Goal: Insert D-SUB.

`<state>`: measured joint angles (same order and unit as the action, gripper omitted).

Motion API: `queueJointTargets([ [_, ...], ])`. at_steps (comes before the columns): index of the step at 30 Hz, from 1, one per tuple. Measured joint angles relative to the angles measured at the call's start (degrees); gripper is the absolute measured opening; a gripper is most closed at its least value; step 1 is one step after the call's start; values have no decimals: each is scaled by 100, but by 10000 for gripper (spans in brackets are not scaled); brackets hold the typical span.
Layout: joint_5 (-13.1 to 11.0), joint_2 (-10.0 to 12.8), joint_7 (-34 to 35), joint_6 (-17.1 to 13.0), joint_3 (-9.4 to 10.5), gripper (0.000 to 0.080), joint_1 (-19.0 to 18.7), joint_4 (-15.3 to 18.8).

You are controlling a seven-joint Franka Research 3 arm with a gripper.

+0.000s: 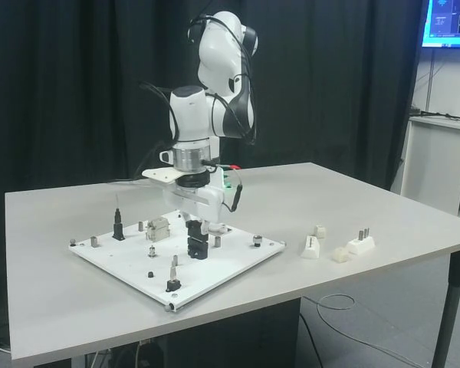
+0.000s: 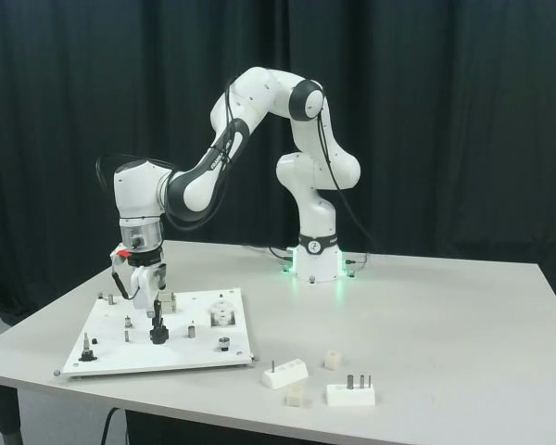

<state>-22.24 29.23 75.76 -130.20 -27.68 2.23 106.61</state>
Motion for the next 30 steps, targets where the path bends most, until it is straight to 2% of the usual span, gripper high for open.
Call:
queueJointTargets([
  [30, -44, 0, 235, 23, -14, 388, 3, 1],
])
